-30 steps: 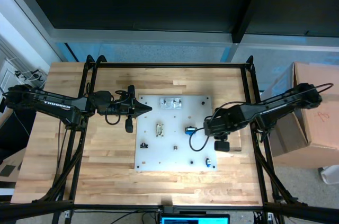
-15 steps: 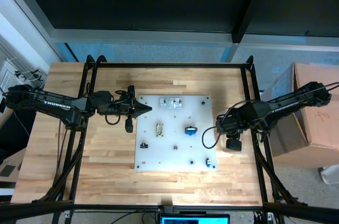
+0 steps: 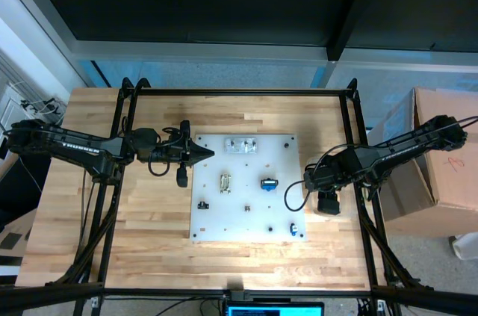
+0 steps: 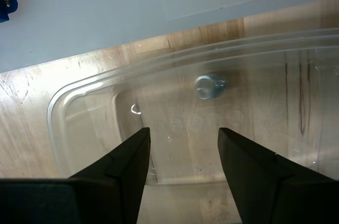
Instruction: Unfasten the M12 nut and place it in the container
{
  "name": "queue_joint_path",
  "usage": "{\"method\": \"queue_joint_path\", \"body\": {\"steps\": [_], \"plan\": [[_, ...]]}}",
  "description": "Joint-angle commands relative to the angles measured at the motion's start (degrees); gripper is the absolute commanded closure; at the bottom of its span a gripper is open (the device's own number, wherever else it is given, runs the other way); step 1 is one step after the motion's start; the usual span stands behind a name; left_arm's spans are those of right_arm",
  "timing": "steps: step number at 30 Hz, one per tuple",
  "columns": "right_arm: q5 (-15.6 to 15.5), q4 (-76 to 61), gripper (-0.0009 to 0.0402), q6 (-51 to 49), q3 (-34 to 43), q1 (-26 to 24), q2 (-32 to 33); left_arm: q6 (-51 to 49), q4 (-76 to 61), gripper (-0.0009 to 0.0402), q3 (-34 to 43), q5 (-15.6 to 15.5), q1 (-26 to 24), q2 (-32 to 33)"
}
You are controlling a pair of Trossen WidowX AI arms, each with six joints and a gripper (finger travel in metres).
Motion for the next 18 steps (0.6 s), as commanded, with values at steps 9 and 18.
{"method": "queue_joint_path", "body": {"steps": [9, 18], "plan": [[0.72, -2.47, 0.0250, 0.39, 3.78, -0.04, 0.02, 0.00, 0.00, 0.0393, 0.00, 0.00, 0.00, 0.02], [3.87, -3.85, 0.0371, -6.08, 14.51, -3.98, -0.48, 0.00, 0.02, 0.0393, 0.00, 0.00, 0.02, 0.02]]}}
